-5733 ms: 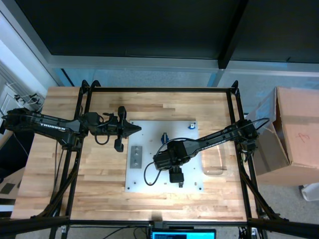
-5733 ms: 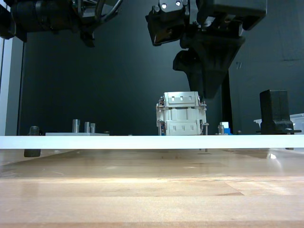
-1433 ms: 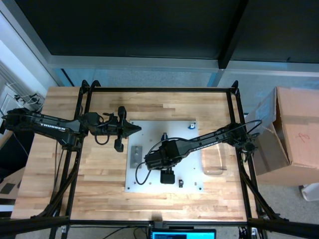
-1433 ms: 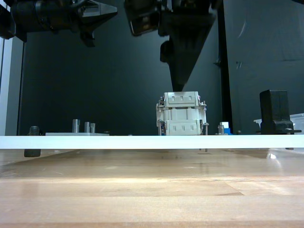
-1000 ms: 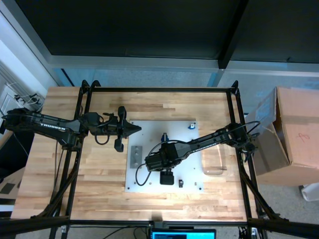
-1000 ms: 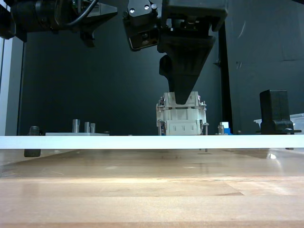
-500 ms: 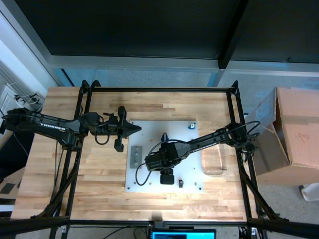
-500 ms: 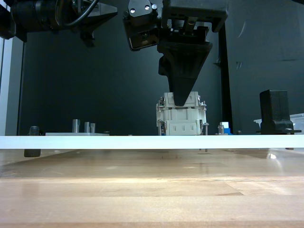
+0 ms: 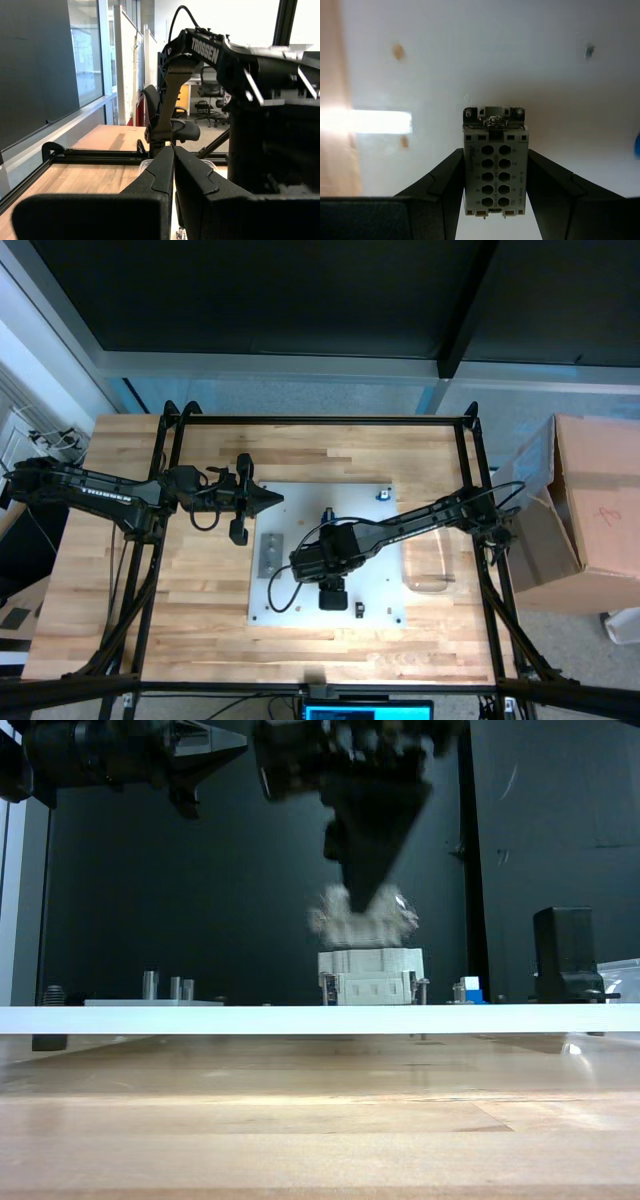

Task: Remove the HAN10E connector from the taskboard and place in the container

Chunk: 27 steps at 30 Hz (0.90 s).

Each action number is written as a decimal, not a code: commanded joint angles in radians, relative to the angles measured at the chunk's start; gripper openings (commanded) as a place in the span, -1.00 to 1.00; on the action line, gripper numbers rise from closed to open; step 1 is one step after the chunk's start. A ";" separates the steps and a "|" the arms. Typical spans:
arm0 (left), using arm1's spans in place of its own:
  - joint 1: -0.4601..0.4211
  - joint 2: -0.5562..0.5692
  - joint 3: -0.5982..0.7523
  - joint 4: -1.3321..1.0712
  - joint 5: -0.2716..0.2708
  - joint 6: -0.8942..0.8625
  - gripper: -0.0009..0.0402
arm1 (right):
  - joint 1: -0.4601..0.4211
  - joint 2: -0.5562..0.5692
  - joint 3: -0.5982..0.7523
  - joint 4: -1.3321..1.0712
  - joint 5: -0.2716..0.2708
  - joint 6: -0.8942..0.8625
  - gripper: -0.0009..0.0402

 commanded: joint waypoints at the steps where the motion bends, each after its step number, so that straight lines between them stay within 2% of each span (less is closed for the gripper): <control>1: 0.000 0.000 0.000 0.000 0.000 0.000 -0.96 | 0.000 -0.005 0.013 -0.033 0.000 0.001 -0.87; 16: 0.000 0.000 0.000 0.000 0.000 0.000 -0.96 | 0.000 -0.077 0.000 -0.102 0.001 0.003 -0.87; 21: 0.000 0.000 0.000 0.000 0.000 0.000 -0.96 | 0.003 -0.165 -0.097 -0.106 0.002 0.004 -0.87; 27: 0.000 0.000 0.000 0.000 0.000 0.000 -0.96 | 0.005 -0.305 -0.280 -0.066 0.003 0.013 -0.87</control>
